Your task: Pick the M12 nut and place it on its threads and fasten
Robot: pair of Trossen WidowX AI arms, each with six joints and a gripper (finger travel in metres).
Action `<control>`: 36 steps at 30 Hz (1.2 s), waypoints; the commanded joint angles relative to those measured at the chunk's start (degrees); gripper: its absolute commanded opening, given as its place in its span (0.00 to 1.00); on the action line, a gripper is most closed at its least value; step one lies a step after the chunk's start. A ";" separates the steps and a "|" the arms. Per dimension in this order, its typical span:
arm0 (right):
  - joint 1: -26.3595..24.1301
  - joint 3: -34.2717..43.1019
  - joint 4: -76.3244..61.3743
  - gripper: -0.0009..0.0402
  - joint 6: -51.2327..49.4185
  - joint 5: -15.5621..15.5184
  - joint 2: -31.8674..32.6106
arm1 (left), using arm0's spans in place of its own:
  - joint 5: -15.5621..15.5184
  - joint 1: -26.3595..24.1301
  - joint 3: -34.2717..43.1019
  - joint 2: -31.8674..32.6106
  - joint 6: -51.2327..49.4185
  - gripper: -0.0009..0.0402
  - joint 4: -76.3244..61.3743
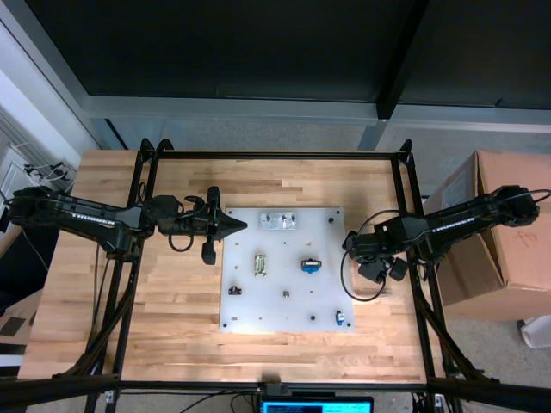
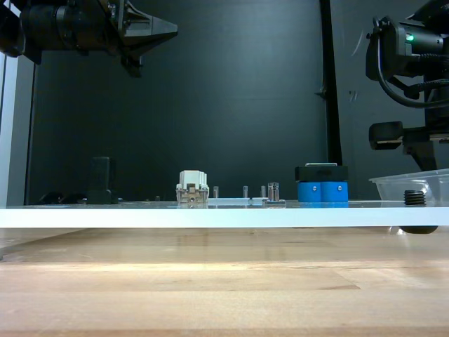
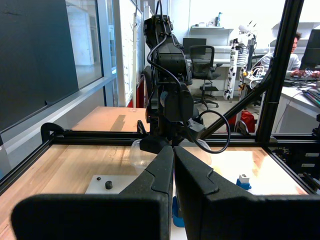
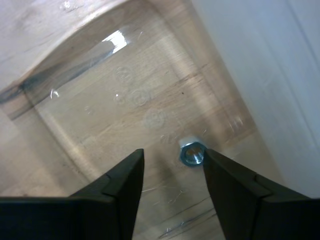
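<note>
Wooden table under white board (image 1: 258,314). Right gripper (image 4: 172,159) poised above clear tray (image 4: 75,75) beside board's right edge, fingers spread wide, gripping nothing. M12 nut (image 4: 192,153) lying free and flat on tray floor, hole upward, between the 2 fingers but off-centre, nearer 1 of them. Stud (image 2: 416,198) bare, ribs showing. Left gripper (image 1: 225,225) raised over board's left edge, fingers pressed together, empty, well apart from nut. Probably next: centre, then descend.

Pincer (image 4: 174,152) straddles nut (image 4: 192,153) — tray wall (image 4: 225,100) close.
</note>
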 commanded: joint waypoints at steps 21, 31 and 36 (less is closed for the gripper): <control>-0.04 11.37 -10.14 0.54 12.66 0.04 0.26 | 0.00 0.00 0.02 0.02 0.00 0.02 0.00; -0.83 11.34 -10.38 0.54 7.15 0.00 1.75 | 0.02 0.02 0.02 0.02 0.00 0.02 0.00; -3.91 11.34 -9.27 0.54 6.10 -0.02 7.06 | 0.02 0.00 0.02 0.02 0.00 0.02 0.00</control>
